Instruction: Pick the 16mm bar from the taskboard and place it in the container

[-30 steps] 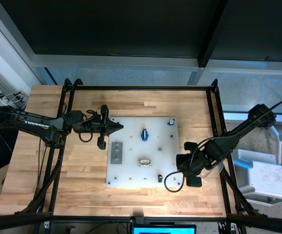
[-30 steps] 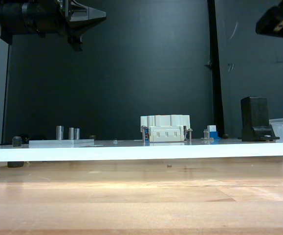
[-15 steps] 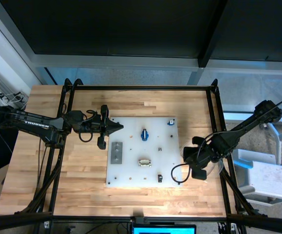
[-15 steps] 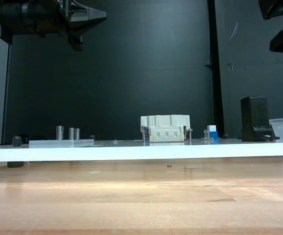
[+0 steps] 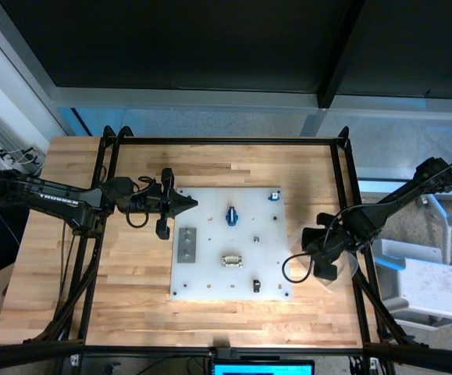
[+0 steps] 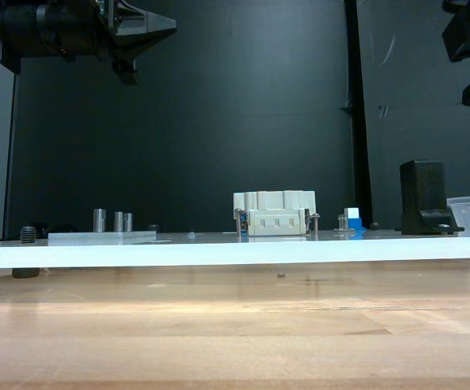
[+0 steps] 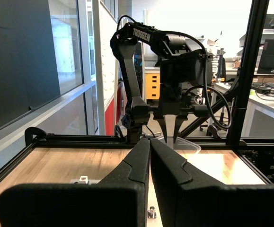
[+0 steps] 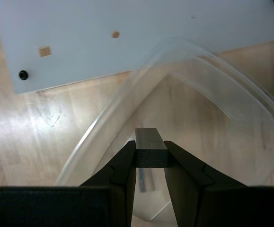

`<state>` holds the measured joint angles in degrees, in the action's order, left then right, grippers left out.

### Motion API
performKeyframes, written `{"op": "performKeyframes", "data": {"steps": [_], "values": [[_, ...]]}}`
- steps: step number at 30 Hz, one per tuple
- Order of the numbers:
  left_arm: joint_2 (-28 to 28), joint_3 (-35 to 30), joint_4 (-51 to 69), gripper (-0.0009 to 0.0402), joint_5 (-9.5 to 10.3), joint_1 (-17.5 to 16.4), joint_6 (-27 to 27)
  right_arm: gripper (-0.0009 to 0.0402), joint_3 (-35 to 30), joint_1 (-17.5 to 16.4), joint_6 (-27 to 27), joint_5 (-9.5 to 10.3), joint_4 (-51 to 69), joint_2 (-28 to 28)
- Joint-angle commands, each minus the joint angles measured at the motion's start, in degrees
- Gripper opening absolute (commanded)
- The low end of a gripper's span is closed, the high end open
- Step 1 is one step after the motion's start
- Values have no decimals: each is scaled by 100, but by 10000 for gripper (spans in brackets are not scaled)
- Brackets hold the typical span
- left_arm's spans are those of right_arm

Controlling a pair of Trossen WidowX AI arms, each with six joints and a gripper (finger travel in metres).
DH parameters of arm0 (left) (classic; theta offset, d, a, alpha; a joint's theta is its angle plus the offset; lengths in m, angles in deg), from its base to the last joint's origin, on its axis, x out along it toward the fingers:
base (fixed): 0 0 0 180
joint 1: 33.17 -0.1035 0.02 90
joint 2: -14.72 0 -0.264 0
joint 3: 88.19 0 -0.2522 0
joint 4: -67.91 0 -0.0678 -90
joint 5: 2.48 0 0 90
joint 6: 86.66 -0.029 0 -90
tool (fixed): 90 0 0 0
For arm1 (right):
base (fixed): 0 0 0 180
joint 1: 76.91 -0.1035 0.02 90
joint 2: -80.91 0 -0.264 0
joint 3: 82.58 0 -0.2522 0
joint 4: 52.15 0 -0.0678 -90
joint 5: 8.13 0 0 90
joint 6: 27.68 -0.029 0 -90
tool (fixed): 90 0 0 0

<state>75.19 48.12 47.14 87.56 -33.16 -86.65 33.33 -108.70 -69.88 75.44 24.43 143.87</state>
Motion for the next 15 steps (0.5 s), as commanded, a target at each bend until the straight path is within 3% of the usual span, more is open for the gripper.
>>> {"op": "performKeyframes", "data": {"steps": [1, 15], "values": [[2, -2, -2, 0, 0, 0, 0, 16, 79, 46, 0, 2, 96, -85], [2, -2, -2, 0, 0, -2, 0, 23, 343, 293, 2, 2, 129, -249]]}}
